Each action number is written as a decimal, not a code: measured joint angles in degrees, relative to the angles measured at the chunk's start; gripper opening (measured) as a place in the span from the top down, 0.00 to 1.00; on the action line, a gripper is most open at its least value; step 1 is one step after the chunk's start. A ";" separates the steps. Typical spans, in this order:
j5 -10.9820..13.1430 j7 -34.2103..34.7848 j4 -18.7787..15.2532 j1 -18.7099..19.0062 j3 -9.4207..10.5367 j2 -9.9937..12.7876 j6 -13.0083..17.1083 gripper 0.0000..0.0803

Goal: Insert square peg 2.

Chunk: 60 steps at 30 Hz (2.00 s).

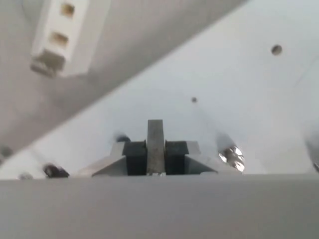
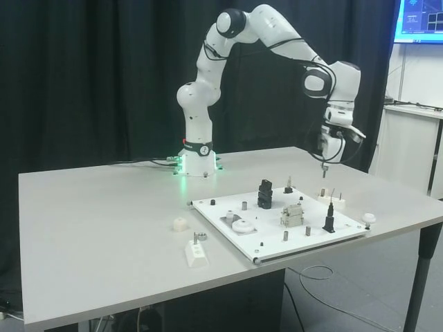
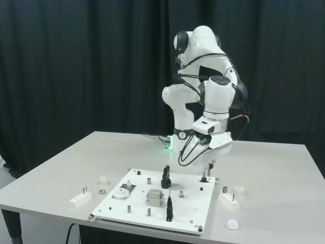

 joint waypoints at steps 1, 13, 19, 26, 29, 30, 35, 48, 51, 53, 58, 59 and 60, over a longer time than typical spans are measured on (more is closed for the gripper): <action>-0.21 -1.08 -0.25 -0.05 -0.22 -0.26 -0.07 0.91; -3.07 -14.14 -4.77 -2.45 -0.78 -4.13 -0.10 0.91; -4.29 -18.66 -7.20 -3.57 -0.78 -6.12 0.44 0.91; -5.34 -23.54 -9.91 -4.37 -0.78 -7.85 2.60 0.91; -5.79 -24.41 -11.13 -4.60 -0.78 -8.38 4.11 0.91; -6.02 -24.59 -11.54 -4.68 -0.78 -8.52 4.65 0.91; -7.51 -25.10 -13.84 -5.08 -0.78 -9.31 7.59 0.91; -9.70 -27.70 -20.70 -6.71 -0.77 -11.74 15.48 0.91; -9.70 -28.57 -22.05 -7.18 -0.77 -12.12 16.93 0.91; -9.70 -29.22 -22.78 -7.43 -0.77 -12.33 17.52 0.91; -9.70 -30.50 -23.75 -7.84 -0.75 -12.63 18.10 0.91; -9.68 -30.53 -23.81 -7.89 -0.74 -12.65 18.10 0.91; -9.67 -30.54 -23.87 -7.92 -0.74 -12.67 18.10 0.91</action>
